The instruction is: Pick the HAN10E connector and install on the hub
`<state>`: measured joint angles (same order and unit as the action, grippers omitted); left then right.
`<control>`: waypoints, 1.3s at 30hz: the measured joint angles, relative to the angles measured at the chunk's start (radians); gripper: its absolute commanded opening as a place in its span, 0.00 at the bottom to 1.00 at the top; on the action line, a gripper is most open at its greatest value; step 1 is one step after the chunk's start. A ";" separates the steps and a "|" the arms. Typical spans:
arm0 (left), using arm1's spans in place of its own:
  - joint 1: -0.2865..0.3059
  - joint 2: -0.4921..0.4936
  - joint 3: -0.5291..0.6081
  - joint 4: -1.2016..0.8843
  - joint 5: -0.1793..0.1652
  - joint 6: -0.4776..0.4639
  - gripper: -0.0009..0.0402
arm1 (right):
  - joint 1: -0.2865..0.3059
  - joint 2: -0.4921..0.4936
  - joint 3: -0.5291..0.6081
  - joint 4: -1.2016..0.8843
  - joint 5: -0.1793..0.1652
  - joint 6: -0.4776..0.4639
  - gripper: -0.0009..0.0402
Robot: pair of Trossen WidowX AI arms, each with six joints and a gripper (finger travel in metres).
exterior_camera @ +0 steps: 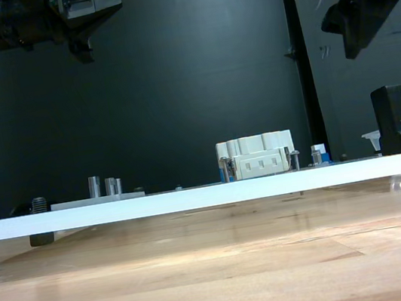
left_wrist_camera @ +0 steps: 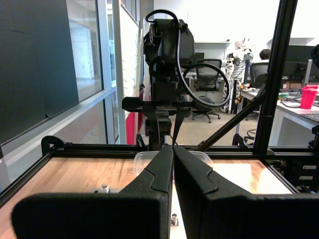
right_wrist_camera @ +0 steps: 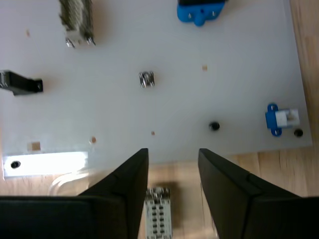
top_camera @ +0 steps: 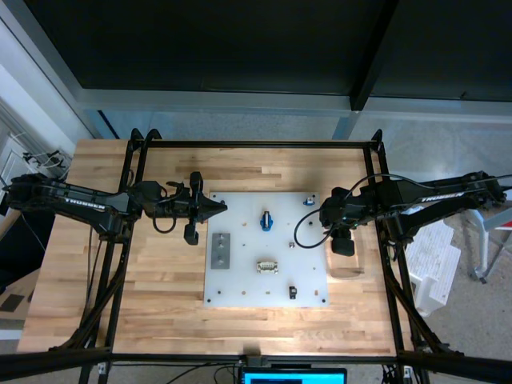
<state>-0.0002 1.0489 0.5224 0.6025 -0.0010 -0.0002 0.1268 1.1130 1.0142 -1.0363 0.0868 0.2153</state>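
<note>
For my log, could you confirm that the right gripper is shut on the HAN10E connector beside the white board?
Not quite: the right gripper is open, hanging above the HAN10E connector beside the white board, as the right wrist view shows. The left gripper sits shut above the board's left edge.
</note>
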 measured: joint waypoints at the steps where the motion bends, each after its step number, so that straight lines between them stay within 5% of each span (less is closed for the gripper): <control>1: 0.000 0.000 0.000 0.000 0.000 0.000 0.02 | 0.000 0.000 0.000 -0.009 0.000 0.003 0.43; 10: 0.000 0.000 0.000 0.000 0.000 0.000 0.02 | 0.000 0.001 -0.005 -0.118 0.004 0.053 0.52; 20: 0.000 0.000 0.000 0.000 0.000 0.000 0.02 | -0.004 0.002 -0.042 -0.159 0.055 0.115 0.55; 39: 0.000 0.000 0.000 0.000 0.000 0.000 0.02 | -0.039 0.002 -0.219 -0.087 0.052 0.259 0.55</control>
<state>-0.0002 1.0489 0.5228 0.6025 -0.0010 0.0002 0.0883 1.1149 0.7956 -1.1229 0.1387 0.4747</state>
